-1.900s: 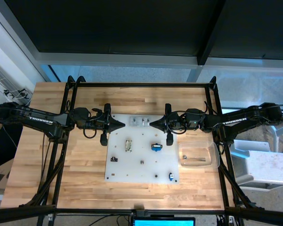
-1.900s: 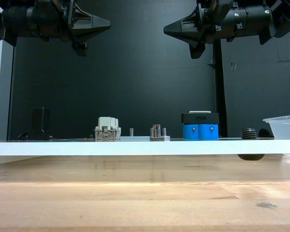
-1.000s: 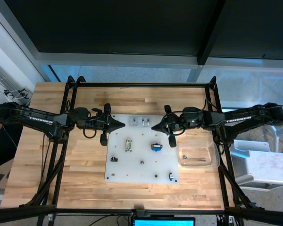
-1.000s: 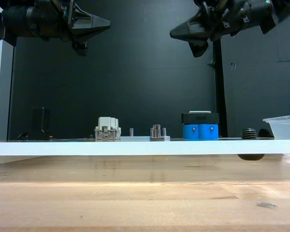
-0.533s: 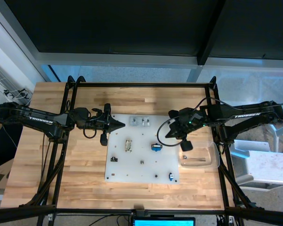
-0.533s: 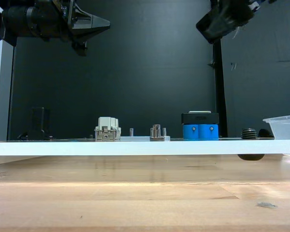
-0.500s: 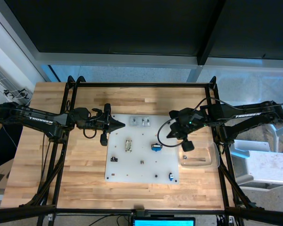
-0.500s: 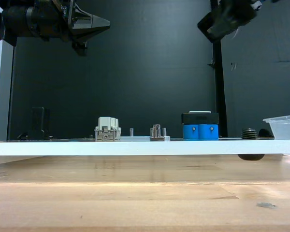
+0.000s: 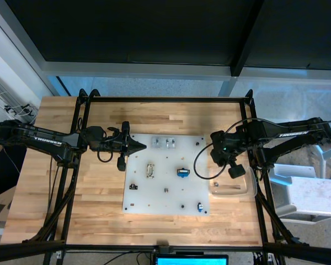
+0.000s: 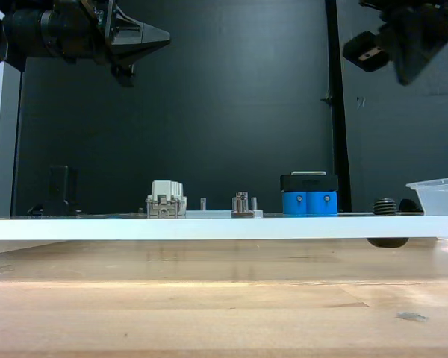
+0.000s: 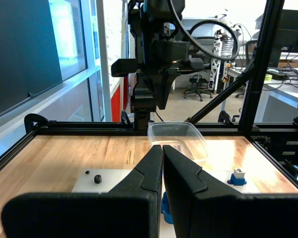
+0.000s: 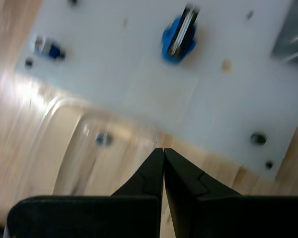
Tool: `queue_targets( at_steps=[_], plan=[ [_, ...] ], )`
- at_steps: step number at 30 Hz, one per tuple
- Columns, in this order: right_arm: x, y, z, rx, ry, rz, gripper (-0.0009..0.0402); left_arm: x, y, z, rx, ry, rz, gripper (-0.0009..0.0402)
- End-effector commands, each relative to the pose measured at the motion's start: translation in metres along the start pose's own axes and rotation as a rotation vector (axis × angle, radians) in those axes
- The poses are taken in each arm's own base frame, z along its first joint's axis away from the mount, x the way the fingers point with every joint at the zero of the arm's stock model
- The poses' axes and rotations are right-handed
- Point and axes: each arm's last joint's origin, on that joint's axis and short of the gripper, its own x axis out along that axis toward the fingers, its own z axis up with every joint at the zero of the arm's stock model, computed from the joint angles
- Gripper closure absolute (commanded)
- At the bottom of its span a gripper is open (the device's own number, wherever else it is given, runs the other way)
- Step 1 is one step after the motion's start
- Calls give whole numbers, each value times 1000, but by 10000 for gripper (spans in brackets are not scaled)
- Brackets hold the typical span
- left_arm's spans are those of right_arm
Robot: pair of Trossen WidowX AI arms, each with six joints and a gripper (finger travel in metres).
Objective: Pick the M12 fastener and fasten on the M12 threads
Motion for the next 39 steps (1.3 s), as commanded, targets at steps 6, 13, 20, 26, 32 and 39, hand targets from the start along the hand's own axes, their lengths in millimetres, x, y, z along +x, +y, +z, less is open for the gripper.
queue_targets(
  at_steps=[6,13,20,26,32,39],
  plan=[
    [16,15,2,-84,162,61,393,0,0,0,0,0,0,393],
    [31,28,8,-165,230,43,393,0,0,0,0,0,0,393],
    [49,44,15,-237,276,61,381,0,0,0,0,0,0,393],
    [61,52,15,-275,304,73,329,0,0,0,0,0,0,393],
    [76,60,17,-306,306,80,264,0,0,0,0,0,0,393],
    [94,65,18,-311,314,82,212,0,0,0,0,0,0,393]
  ],
)
